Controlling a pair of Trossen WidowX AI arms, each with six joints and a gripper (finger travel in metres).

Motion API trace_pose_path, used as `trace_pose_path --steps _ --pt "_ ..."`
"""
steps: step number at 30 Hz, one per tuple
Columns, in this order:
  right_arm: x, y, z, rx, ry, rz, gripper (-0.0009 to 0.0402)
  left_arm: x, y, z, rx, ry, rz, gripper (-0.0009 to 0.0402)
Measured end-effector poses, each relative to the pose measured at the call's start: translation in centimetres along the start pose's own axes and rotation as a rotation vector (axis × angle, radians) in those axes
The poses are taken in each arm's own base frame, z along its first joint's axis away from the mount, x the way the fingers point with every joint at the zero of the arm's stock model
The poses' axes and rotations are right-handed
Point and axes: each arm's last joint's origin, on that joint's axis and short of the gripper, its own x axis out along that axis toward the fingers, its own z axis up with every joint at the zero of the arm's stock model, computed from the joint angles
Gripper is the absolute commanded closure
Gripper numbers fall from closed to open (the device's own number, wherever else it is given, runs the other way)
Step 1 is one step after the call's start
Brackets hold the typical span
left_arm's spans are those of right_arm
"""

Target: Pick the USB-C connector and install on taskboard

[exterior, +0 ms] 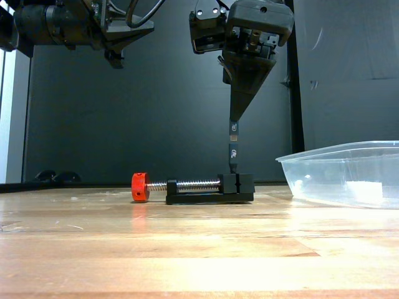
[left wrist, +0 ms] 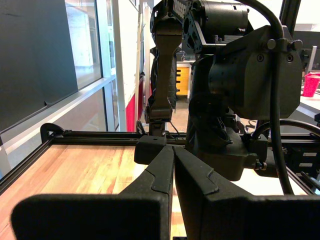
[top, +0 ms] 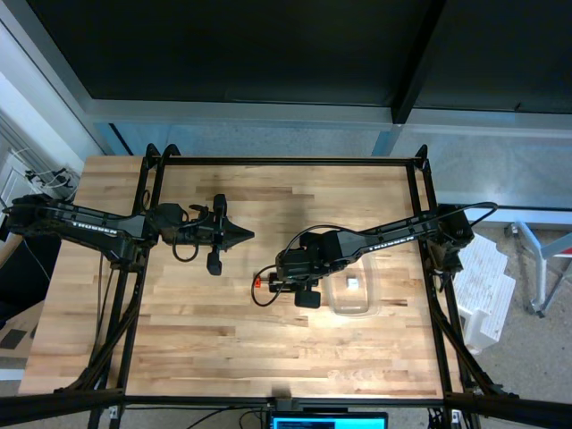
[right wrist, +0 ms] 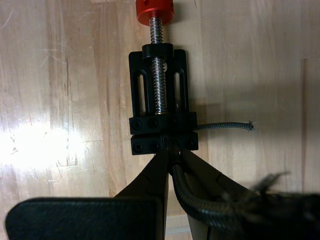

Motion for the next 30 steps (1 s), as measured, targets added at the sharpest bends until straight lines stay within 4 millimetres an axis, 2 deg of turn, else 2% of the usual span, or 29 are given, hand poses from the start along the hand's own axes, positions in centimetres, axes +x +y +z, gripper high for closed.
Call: trace_pose_path --steps 30 --pt "0.42 0.19 -0.19 -0.012 -0.004 0.0 0.0393 0.0 0.0 0.0 0.0 0.0 0.0 0.0393"
